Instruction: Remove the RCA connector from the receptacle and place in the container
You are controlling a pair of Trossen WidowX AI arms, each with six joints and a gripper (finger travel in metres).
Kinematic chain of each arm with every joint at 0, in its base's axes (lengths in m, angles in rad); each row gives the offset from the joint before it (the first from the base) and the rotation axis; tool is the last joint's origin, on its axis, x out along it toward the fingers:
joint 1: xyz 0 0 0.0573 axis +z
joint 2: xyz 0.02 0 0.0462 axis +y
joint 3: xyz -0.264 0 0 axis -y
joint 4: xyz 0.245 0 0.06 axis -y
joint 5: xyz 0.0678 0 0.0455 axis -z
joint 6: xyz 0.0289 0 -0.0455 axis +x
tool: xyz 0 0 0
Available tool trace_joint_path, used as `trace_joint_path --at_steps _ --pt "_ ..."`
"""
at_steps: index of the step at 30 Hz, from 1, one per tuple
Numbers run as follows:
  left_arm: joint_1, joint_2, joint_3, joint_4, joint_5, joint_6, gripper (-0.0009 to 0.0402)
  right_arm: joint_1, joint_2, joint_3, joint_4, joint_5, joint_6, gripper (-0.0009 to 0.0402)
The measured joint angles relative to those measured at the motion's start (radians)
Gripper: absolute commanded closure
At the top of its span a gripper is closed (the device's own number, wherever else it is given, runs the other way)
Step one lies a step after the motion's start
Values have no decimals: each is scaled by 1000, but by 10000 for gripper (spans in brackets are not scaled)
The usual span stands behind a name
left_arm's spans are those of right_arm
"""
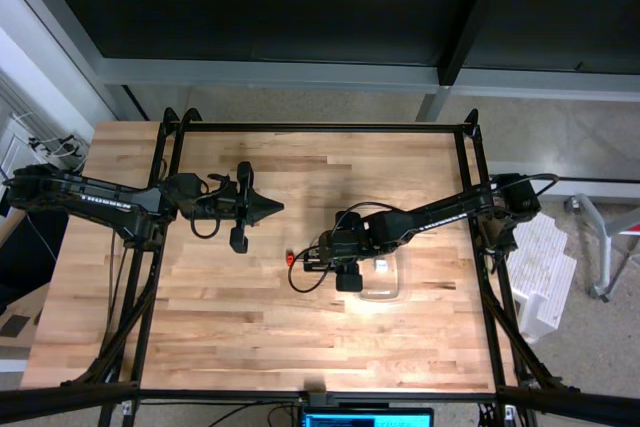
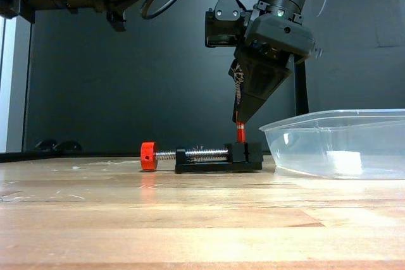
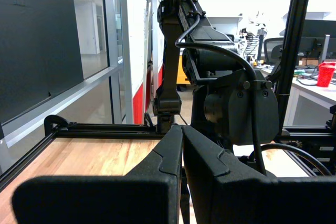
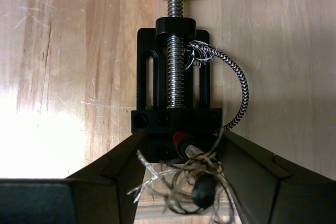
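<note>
RCA connector in receptacle, inside spread right gripper, closed left gripper aloft

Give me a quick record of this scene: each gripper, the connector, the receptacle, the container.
connector: upright in the receptacle
receptacle: on the table, beside the container
container: clear tray holding a white cube
right gripper: open, fingers either side of the connector
left gripper: shut, raised over the table's left side
</note>
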Motion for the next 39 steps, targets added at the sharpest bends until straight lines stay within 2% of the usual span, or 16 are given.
trace_joint_path --at_steps 12,33,39 --pt "0 0 0 0 0 0 393 0 1 -3 2 0 0 297" --pt "0 0 0 0 0 0 393 -3 2 -3 18 0 -11 392" --pt "0 0 0 0 0 0 393 -3 2 -3 18 2 -11 392"
